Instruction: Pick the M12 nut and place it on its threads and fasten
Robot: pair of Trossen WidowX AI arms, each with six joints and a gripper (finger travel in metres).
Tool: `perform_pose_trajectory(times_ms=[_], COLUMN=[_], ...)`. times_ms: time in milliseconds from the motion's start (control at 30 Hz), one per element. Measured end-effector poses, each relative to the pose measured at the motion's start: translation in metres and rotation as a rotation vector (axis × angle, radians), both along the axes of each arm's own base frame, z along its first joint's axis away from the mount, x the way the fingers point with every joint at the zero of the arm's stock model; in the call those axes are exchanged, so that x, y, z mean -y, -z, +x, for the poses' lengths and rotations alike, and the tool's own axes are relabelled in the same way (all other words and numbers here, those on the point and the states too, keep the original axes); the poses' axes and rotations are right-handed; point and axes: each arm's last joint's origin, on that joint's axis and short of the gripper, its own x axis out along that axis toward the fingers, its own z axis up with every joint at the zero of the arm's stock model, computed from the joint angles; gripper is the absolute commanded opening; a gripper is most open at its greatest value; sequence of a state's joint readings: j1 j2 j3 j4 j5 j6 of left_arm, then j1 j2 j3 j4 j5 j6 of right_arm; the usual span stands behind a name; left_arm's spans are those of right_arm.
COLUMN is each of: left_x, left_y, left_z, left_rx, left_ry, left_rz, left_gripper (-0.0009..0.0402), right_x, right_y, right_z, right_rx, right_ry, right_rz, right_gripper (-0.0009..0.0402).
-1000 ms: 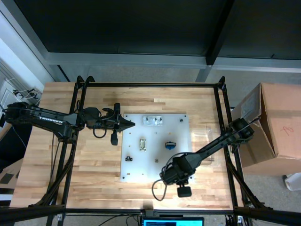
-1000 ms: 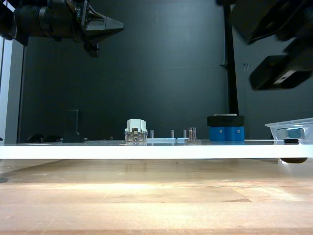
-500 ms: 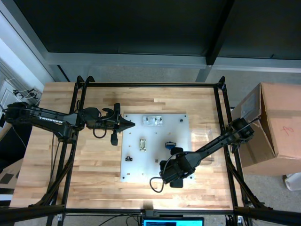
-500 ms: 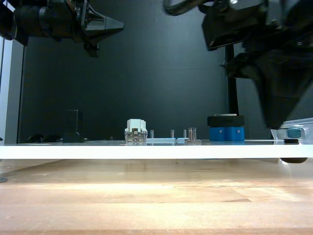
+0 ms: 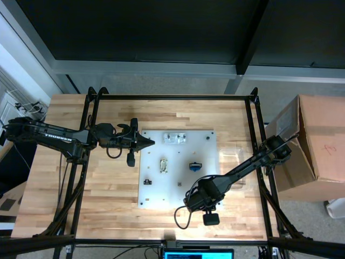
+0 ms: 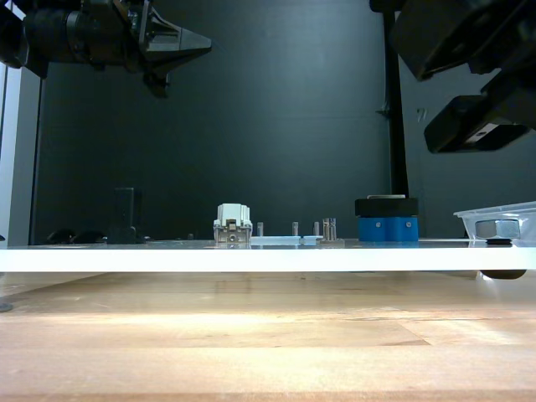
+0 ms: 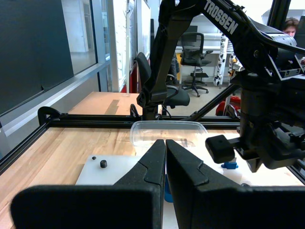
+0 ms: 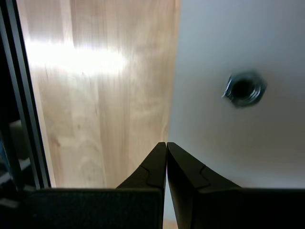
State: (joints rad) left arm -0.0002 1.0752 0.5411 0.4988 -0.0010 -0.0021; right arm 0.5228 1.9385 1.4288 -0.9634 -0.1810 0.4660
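Your left gripper hovers over the board's far left edge, jaws pressed together, empty. The nut sits on its stud at the board's near right edge, held by nothing. Your right gripper hangs above that edge, beside the nut, jaws pressed together. Watch out: if barely threaded, a brush from those tips could tip it off. The right arm reads "TROSSEN".

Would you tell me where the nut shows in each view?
High: not seen; right gripper hangs over the white board's near right edge.
Low: nut on its stud, far right.
Left wrist: not seen; left gripper, jaws shut, over the board's left edge.
Right wrist: nut beyond shut jaws.
Shared: white board.
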Motion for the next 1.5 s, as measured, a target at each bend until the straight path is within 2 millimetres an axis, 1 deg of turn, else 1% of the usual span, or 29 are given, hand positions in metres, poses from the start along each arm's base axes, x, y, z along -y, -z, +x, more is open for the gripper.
perform_pose_trajectory(times_ms=[167, 300, 433, 633, 733, 833, 900, 967, 1100, 1233, 1300, 1400, 1500], left_x=[0.000, 0.000, 0.000, 0.000, 0.000, 0.000, 0.000, 0.000, 0.000, 0.000, 0.000, 0.000, 0.000], left_y=[0.000, 0.000, 0.000, 0.000, 0.000, 0.000, 0.000, 0.000, 0.000, 0.000, 0.000, 0.000, 0.000], left_z=[0.000, 0.000, 0.000, 0.000, 0.000, 0.000, 0.000, 0.000, 0.000, 0.000, 0.000, 0.000, 0.000], left_rx=[0.000, 0.000, 0.000, 0.000, 0.000, 0.000, 0.000, 0.000, 0.000, 0.000, 0.000, 0.000, 0.001], left_ry=[0.000, 0.000, 0.000, 0.000, 0.000, 0.000, 0.000, 0.000, 0.000, 0.000, 0.000, 0.000, 0.000], left_rz=[0.000, 0.000, 0.000, 0.000, 0.000, 0.000, 0.000, 0.000, 0.000, 0.000, 0.000, 0.000, 0.000], left_gripper=[0.0000, 0.0000, 0.0000, 0.0000, 0.0000, 0.0000, 0.0000, 0.0000, 0.0000, 0.0000, 0.0000, 0.0000, 0.0000], right_x=[0.007, 0.009, 0.008, 0.006, 0.004, 0.000, -0.001, 0.001, 0.007, 0.010, 0.010, 0.009, 0.007], right_y=[0.001, 0.000, 0.000, 0.000, 0.001, 0.002, 0.001, 0.001, 0.001, 0.000, 0.000, 0.000, 0.005], right_z=[0.002, 0.004, 0.007, 0.008, 0.005, 0.002, 0.000, -0.001, 0.001, 0.002, 0.003, 0.007, 0.010], right_rx=[0.085, 0.141, 0.176, 0.174, 0.112, 0.017, -0.008, 0.003, 0.078, 0.138, 0.162, 0.190, 0.207], right_ry=[0.072, 0.107, 0.114, 0.107, 0.077, 0.002, -0.013, -0.001, 0.059, 0.108, 0.130, 0.140, 0.141], right_rz=[-0.194, -0.272, -0.264, -0.231, -0.140, 0.021, 0.044, -0.013, -0.175, -0.273, -0.298, -0.289, -0.275], right_gripper=[0.0000, 0.0000, 0.0000, 0.0000, 0.0000, 0.0000, 0.0000, 0.0000, 0.0000, 0.0000, 0.0000, 0.0000, 0.0000])
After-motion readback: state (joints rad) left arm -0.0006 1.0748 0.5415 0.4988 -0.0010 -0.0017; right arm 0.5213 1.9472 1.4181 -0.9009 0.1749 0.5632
